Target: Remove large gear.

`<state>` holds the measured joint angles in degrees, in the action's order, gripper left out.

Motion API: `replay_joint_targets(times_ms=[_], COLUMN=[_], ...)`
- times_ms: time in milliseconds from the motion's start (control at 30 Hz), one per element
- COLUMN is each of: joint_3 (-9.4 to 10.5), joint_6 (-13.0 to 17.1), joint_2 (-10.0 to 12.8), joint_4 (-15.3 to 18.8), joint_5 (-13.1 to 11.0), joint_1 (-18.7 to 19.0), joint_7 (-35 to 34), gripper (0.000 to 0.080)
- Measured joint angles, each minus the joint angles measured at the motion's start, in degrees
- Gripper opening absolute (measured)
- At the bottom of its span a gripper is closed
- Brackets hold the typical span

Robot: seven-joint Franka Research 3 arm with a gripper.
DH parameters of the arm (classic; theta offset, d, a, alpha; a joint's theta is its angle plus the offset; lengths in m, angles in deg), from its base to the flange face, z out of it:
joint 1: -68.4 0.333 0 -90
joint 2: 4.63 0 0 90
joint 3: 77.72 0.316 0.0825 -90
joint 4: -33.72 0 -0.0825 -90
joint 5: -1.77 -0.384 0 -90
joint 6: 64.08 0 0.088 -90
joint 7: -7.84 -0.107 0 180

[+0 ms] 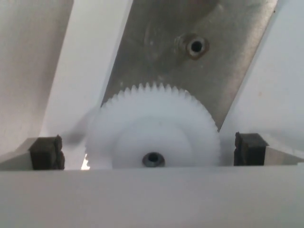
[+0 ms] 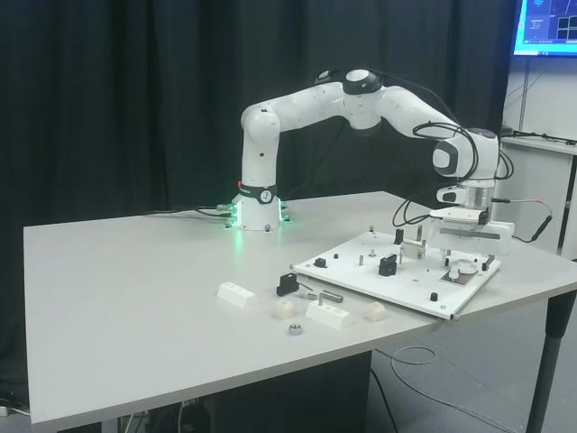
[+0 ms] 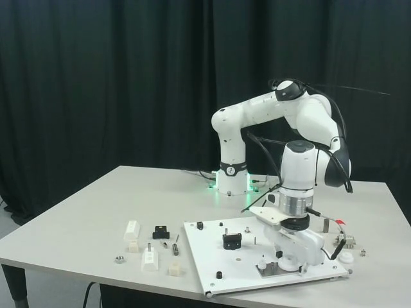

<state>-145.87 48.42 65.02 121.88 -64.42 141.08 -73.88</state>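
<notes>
Here the large gear (image 1: 153,137) sits between the open jaws, touching neither.

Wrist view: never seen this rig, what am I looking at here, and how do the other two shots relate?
The wrist view comes from a camera on the arm itself, looking down past its two black fingertip pads. Between them sits the large white gear, on a grey metal plate. The pads stand either side of the gear with gaps showing, so the claw is open and holds nothing yet.

The other two pictures are from fixed cameras in the room. They show the white robot arm, bolted to a grey table, reaching down over a white assembly board that carries pegs and small black parts. The gear sits at the board's far end, under the claw. Loose white blocks and small metal pieces lie on the table beside the board.
</notes>
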Motion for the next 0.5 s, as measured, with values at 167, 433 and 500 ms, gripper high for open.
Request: replay_joint_targets(times_ms=[167, 433, 500], joint_3=[0.00, 0.00, 0.00], joint_6=[0.0, 0.0, 0.0], joint_2=[0.2, 0.5, 0.5], joint_4=[0.0, -0.2, -0.3], joint_5=[0.1, 0.6, 0.6], joint_1=[0.0, 0.0, 0.0], joint_7=[0.0, 0.2, 0.3], gripper=[0.0800, 0.0621, 0.0621])
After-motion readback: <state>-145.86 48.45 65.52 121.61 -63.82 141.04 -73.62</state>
